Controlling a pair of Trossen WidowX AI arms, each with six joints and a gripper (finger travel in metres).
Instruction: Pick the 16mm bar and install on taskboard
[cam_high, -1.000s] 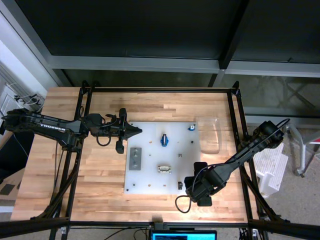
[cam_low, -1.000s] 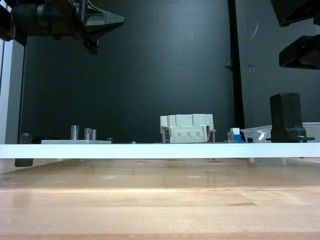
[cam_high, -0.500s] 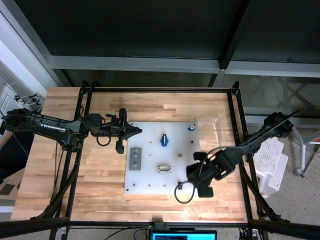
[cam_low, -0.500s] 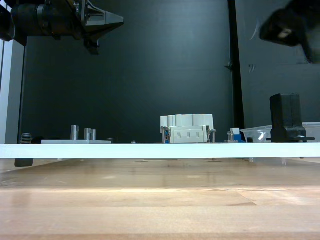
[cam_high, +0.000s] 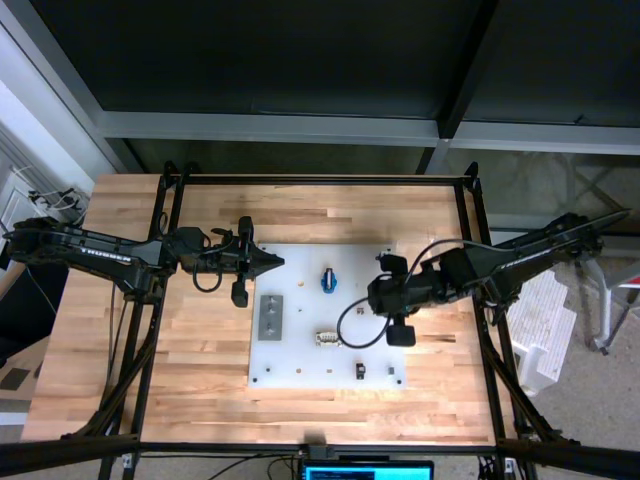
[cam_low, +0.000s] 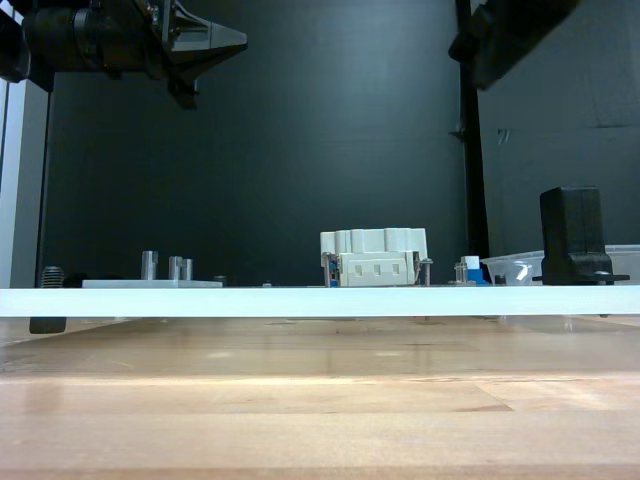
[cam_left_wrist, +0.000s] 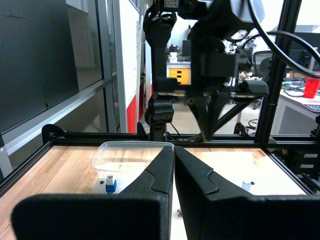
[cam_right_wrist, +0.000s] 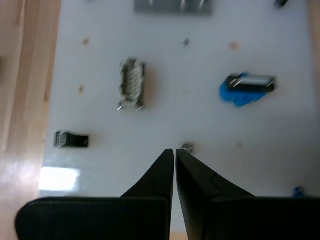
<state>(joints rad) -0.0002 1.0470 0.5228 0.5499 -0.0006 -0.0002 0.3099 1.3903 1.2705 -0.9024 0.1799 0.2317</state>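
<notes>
Right, from the high view I have the taskboard (cam_high: 300, 300) lying flat in the middle of the wooden table (cam_high: 120, 330), with its grey block (cam_high: 271, 317) toward the left side, the blue knob (cam_high: 329, 279) further back and the pale connector (cam_high: 328, 340) nearer me. My right gripper (cam_high: 372, 298) hangs above the board's right half, between the knob and the connector. Its wrist camera shows the fingers (cam_right_wrist: 162, 170) pressed together with only a thin seam and nothing between them, the tips pointing down at bare white board just beside a small stud (cam_right_wrist: 187, 147). A small black part (cam_right_wrist: 71, 140) stands near the board's near edge. The left gripper (cam_high: 278, 262) is raised over the board's far left corner, well above the surface in the low view, and its fingers (cam_left_wrist: 160, 170) are likewise closed on nothing. Past them I see the clear plastic tray (cam_left_wrist: 131, 152) resting at the board's far side, by a small blue piece (cam_left_wrist: 110, 185). I cannot tell where the 16mm bar is in any view.
</notes>
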